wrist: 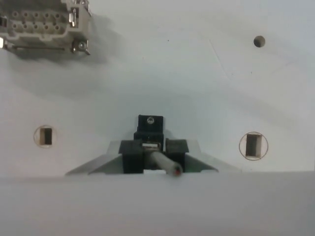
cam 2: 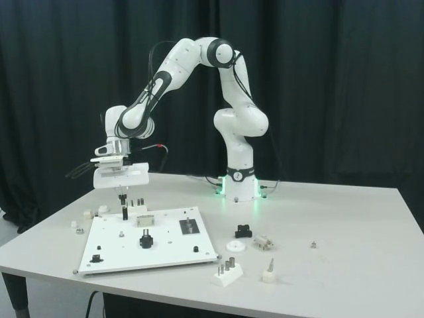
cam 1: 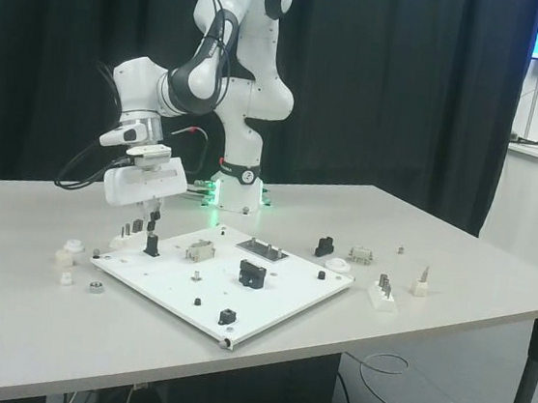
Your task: Insert USB.
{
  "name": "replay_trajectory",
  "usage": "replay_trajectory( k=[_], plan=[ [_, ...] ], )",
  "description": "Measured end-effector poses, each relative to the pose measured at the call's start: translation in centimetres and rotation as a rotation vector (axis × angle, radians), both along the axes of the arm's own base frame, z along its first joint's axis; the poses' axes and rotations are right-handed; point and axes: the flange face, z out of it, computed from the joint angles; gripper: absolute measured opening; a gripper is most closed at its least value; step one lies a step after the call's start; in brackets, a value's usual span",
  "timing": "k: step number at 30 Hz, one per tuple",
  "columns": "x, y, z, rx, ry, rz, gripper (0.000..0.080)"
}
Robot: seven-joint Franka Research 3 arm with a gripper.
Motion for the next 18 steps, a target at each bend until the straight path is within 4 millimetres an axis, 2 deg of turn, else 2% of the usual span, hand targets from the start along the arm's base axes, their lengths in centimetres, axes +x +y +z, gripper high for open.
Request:
replay_trajectory(
  k=[18],
  plan=[
    [0.23,0.24,-0.02,0.010,-0.006,-0.006,0.0094]
  ],
)
